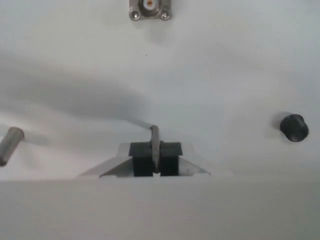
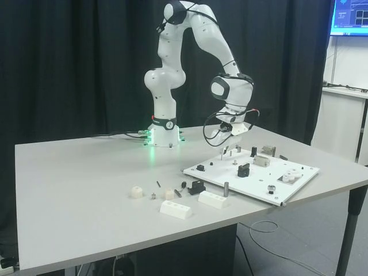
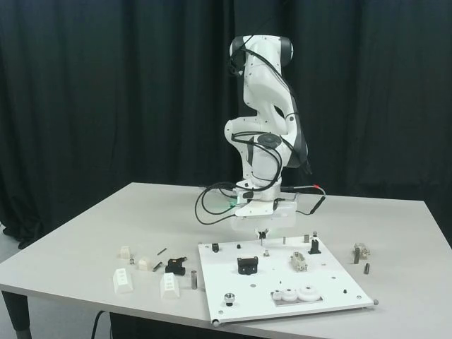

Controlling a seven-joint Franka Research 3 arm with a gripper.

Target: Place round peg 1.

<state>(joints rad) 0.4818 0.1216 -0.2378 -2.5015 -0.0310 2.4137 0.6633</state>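
Note:
My gripper (image 1: 155,159) is shut on round peg 1 (image 1: 155,142), a thin grey metal rod held upright between the black pads (image 1: 142,158). The peg's lower tip hangs just above the white board (image 1: 210,85); I cannot tell whether it touches. In the first room view the gripper (image 2: 225,147) hovers over the far left part of the white board (image 2: 299,181). In the second room view the gripper (image 3: 263,233) is above the board's (image 3: 332,300) far edge, near its middle.
Near the peg tip the board carries a metal connector (image 1: 149,9), a black knob (image 1: 293,127) and a thicker grey peg (image 1: 10,144). A black bracket (image 2: 244,170) and white gears (image 2: 287,177) sit on the board. White blocks (image 2: 175,210) and a black part (image 2: 197,187) lie on the grey table.

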